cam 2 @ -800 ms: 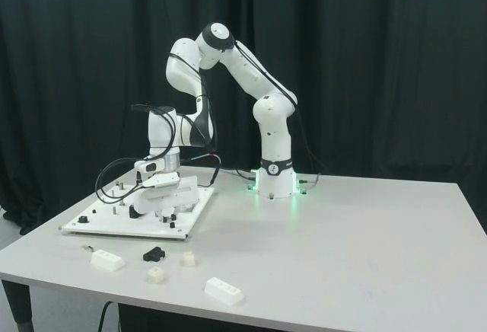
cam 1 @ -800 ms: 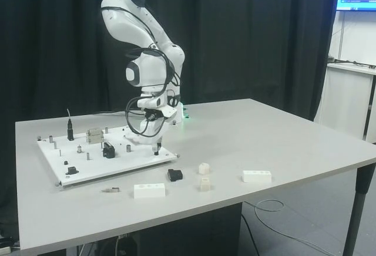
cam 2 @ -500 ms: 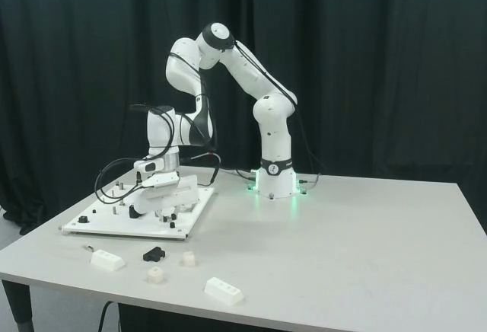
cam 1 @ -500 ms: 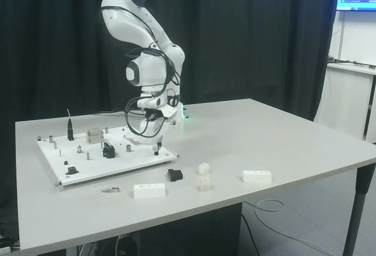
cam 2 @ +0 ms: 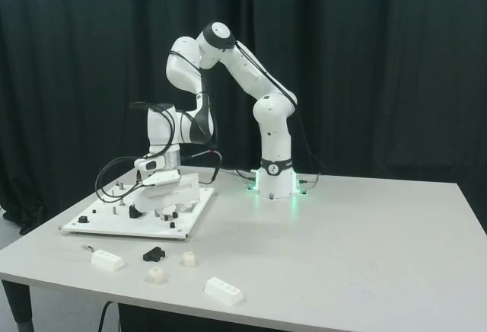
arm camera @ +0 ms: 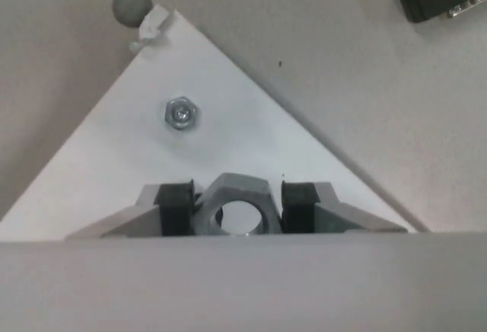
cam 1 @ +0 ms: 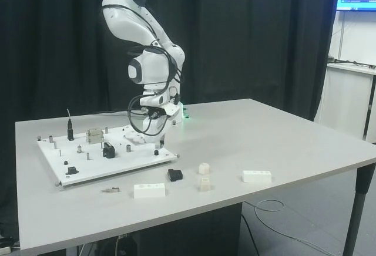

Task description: Place bolt 4.

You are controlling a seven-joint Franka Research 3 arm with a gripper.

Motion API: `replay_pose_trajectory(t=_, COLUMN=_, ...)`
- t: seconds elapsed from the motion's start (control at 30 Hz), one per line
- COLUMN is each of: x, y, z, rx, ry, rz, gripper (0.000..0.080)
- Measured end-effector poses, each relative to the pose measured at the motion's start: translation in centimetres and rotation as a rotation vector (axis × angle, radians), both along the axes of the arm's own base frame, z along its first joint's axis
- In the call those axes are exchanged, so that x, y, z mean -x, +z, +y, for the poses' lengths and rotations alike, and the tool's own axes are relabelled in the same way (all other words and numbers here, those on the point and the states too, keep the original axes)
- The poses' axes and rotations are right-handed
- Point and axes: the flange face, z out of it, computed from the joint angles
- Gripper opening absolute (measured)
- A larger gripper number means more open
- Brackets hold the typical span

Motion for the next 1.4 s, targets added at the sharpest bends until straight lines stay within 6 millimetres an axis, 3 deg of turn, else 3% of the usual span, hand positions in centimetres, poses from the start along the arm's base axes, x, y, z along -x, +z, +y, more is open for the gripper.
replay_pose_trajectory(t=0.37, x=-0.7, y=1.0, z=0.6, rx=-0.022, ry=-0.030, rz=-0.007, gripper=0.0242)
replay_pose_trajectory(t=0.67, x=-1.9, y=2.7, z=2.5, rx=-0.045, ry=-0.159, rz=-0.029, gripper=0.0242)
replay_pose_trajectory(t=1.03, x=-3.4, y=4.0, z=7.2, rx=-0.065, ry=-0.254, rz=-0.034, gripper=0.0242)
replay_pose_trajectory(t=1.4, x=-4.2, y=3.9, z=12.4, rx=-0.073, ry=-0.298, rz=-0.006, gripper=0.0242)
